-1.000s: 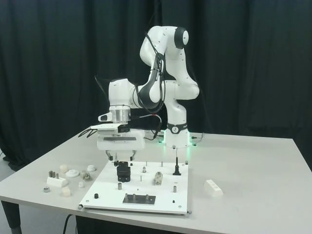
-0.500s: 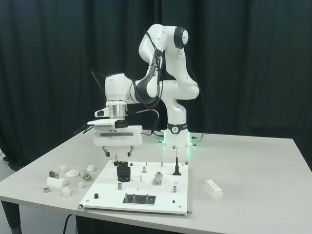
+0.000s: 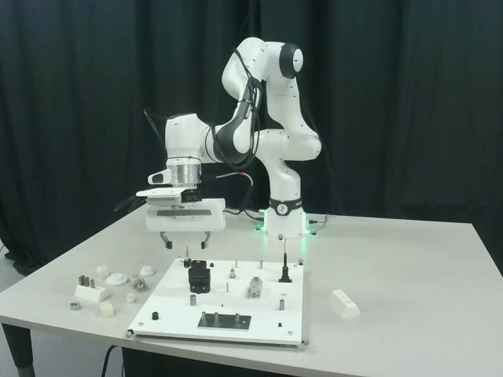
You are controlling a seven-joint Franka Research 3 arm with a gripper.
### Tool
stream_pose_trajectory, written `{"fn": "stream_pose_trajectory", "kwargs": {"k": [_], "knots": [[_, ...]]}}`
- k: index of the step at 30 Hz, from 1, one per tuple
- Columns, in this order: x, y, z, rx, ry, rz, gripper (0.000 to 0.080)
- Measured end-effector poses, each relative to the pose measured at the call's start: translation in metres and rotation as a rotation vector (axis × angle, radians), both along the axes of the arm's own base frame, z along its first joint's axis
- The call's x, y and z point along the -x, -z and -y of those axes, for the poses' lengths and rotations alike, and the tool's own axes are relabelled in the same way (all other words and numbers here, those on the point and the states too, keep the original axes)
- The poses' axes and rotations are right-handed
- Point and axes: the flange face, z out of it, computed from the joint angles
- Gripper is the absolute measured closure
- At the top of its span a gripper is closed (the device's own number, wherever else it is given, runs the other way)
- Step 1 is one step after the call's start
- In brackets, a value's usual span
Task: Pick waterproof.
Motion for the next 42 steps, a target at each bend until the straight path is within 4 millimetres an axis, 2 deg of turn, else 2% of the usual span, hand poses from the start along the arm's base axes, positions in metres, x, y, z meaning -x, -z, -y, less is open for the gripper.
{"fn": "stream_pose_trajectory", "kwargs": {"k": [42], "knots": [[-0.012,-0.014,0.011,0.030,-0.023,-0.004,0.0003]]}}
